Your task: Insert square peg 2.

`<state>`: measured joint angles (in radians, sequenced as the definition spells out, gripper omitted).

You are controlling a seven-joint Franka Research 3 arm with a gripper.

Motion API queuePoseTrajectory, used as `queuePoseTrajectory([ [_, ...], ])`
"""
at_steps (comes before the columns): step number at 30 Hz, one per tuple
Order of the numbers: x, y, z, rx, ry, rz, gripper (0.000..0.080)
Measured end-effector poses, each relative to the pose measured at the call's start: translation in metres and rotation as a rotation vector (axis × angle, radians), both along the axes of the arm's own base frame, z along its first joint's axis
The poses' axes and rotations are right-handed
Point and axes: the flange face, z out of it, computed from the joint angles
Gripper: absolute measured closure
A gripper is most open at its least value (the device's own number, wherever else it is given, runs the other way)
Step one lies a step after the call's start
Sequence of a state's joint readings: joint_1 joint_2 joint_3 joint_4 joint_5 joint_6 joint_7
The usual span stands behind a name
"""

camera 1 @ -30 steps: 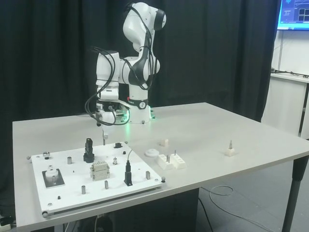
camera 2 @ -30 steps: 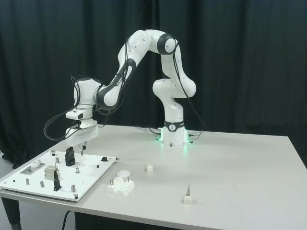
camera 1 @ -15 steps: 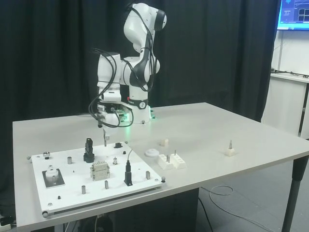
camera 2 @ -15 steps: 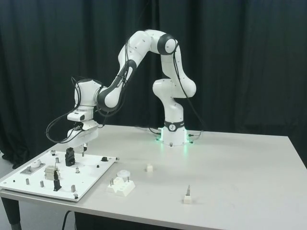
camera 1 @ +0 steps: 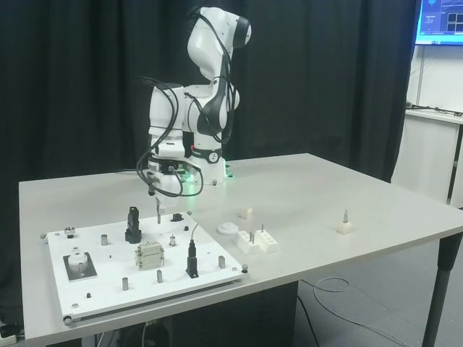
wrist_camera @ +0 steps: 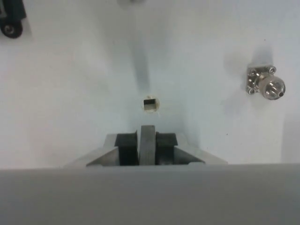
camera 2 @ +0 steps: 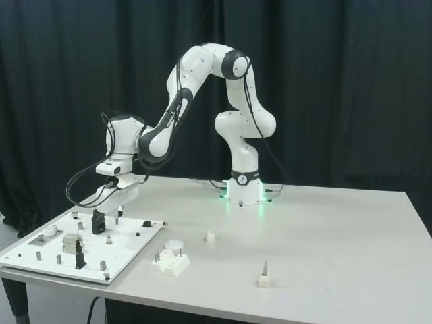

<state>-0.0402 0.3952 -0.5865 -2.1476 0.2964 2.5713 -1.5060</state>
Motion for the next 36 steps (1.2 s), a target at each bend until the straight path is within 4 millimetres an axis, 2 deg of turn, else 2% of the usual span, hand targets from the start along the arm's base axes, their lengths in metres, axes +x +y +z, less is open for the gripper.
queuePoseTrajectory([
  [25, 0.004, 0.003, -0.016, -0.004, -0.005, 0.000, 0.0725],
  [36, 0.003, -0.001, -0.023, 0.012, -0.015, 0.030, 0.0726],
])
